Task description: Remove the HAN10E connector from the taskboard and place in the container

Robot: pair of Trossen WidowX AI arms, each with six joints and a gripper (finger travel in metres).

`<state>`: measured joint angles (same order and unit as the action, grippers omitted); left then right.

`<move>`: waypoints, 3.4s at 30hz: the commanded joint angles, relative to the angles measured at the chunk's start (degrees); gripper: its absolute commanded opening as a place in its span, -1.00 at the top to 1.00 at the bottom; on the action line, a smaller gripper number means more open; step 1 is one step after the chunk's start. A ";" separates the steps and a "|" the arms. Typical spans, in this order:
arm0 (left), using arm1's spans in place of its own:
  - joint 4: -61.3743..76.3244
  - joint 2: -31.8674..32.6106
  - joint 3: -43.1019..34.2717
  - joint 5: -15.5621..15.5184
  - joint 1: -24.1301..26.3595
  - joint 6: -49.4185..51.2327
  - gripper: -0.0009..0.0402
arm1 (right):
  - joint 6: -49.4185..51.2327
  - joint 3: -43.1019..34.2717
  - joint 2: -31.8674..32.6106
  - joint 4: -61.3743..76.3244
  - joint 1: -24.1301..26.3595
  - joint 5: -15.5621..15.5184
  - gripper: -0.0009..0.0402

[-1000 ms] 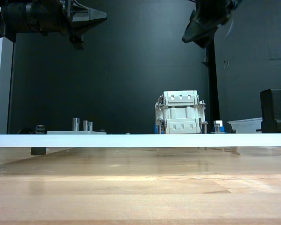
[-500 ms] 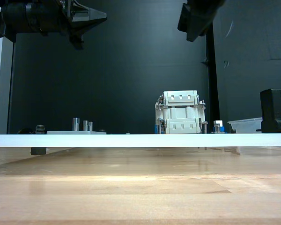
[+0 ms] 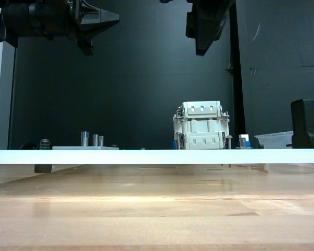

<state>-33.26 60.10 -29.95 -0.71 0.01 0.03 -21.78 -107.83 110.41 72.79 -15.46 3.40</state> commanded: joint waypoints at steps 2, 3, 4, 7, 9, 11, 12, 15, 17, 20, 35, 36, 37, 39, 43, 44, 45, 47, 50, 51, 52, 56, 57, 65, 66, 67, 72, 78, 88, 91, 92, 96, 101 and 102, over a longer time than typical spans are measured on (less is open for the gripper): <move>0.00 0.02 0.00 0.02 -0.02 0.02 0.96 | 0.68 -0.37 1.86 0.13 -0.63 0.00 0.23; 0.00 0.02 0.00 0.02 -0.02 0.00 0.96 | 1.07 -0.35 2.08 0.20 -0.81 0.09 0.15; 0.00 0.02 0.00 0.02 0.00 0.00 0.96 | 1.03 -0.35 2.73 0.11 -0.87 0.07 0.06; 0.00 0.02 0.00 0.02 0.00 0.00 0.96 | 0.83 -0.35 3.98 0.13 -1.16 0.07 -0.18; 0.00 0.02 0.00 0.02 -0.02 0.00 0.96 | 0.57 -0.33 4.76 0.07 -1.25 0.09 -0.31; 0.00 0.02 0.00 0.02 -0.02 0.00 0.96 | 0.50 -0.33 5.55 -0.20 -1.27 0.09 -0.42; 0.00 0.02 0.00 0.02 -0.02 0.00 0.96 | 0.55 -0.31 5.77 -0.31 -1.29 0.09 -0.47; 0.00 0.02 0.00 0.02 -0.02 0.00 0.96 | 0.52 -0.24 6.45 -0.92 -1.33 0.26 -0.55; 0.00 0.02 0.00 0.02 0.00 0.00 0.96 | 0.59 0.37 7.19 -2.62 -1.33 0.11 -0.56; 0.00 0.02 0.00 0.02 -0.02 0.00 0.96 | 0.63 0.68 7.87 -3.58 -1.31 0.02 -0.55; 0.02 0.02 0.00 0.02 0.00 0.00 0.96 | 1.22 0.92 11.96 -5.03 -1.29 -0.28 -0.52; 0.02 0.02 0.00 0.02 -0.02 0.00 0.96 | 1.25 0.94 11.98 -5.01 -1.29 -0.26 -0.52; 0.02 0.02 0.00 0.02 -0.02 0.00 0.96 | 1.22 1.11 11.98 -5.09 -1.29 -0.28 -0.52; 0.00 0.02 0.00 0.02 0.00 0.00 0.96 | 1.22 1.75 11.96 -5.51 -1.29 -0.24 -0.52; 0.02 0.02 0.00 0.02 -0.02 0.00 0.96 | 1.18 2.47 11.93 -5.84 -1.27 -0.28 -0.51; 0.02 0.02 0.00 0.02 -0.02 0.00 0.96 | 1.18 2.73 11.93 -6.10 -1.27 -0.28 -0.49; 0.02 0.02 0.00 0.02 -0.02 0.00 0.96 | 1.18 2.91 11.93 -6.21 -1.25 -0.26 -0.46; -0.02 0.02 0.00 0.02 -0.02 0.00 0.96 | 1.18 2.99 11.93 -6.23 -1.25 -0.26 -0.39; 0.00 0.02 0.00 0.02 -0.02 0.00 0.96 | 1.22 3.08 11.91 -6.19 -1.20 -0.26 -0.23; 0.02 0.02 0.00 0.02 -0.02 0.00 0.96 | 1.22 3.08 11.80 -6.08 -1.20 -0.24 -0.17; 0.00 0.02 0.00 0.02 0.00 0.00 0.96 | 1.20 3.06 11.80 -6.01 -1.18 -0.26 -0.10; 0.00 0.02 0.00 0.02 -0.02 0.00 0.96 | 1.22 3.13 11.63 -5.84 -1.18 -0.17 0.18; 0.00 0.02 0.00 0.02 -0.02 0.00 0.96 | 1.27 3.13 11.61 -5.84 -1.16 -0.17 0.25; 0.00 0.02 0.00 0.02 -0.02 0.00 0.96 | 1.25 3.13 11.39 -5.81 -1.18 -0.02 0.68; 0.00 0.02 0.00 0.02 0.00 0.00 0.96 | 1.25 3.15 11.23 -5.79 -1.18 0.00 0.72; 0.00 0.02 0.00 0.02 -0.02 0.00 0.96 | 1.25 3.15 11.08 -5.79 -1.18 0.04 0.75; 0.00 0.02 0.00 0.02 -0.02 0.00 0.96 | 1.25 3.13 10.34 -5.70 -1.18 0.07 0.88; 0.00 0.02 0.00 0.02 -0.02 0.00 0.96 | 1.27 3.15 8.61 -5.62 -1.14 0.11 0.93; 0.00 0.02 0.00 0.02 -0.02 0.00 0.96 | 1.25 3.02 4.44 -5.11 -1.14 0.09 0.91; 0.02 0.02 0.00 0.02 0.00 0.00 0.96 | 1.25 3.02 2.62 -5.05 -1.14 0.09 0.91; 0.00 0.02 0.00 0.02 -0.02 0.00 0.96 | 1.27 3.02 2.08 -5.05 -1.14 0.11 0.91; 0.02 0.02 0.00 0.02 -0.02 0.00 0.96 | 1.27 3.10 0.22 -5.05 -1.14 0.13 0.91; 0.00 0.02 0.00 0.02 0.00 0.00 0.96 | 1.25 3.13 -0.96 -5.03 -1.11 0.09 0.91; 0.00 0.02 0.00 0.02 -0.02 0.00 0.96 | 1.25 3.15 -1.11 -5.03 -1.11 0.09 0.91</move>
<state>-33.23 60.12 -29.93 -0.71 0.01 0.05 -20.49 -104.75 109.43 67.81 -16.58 3.46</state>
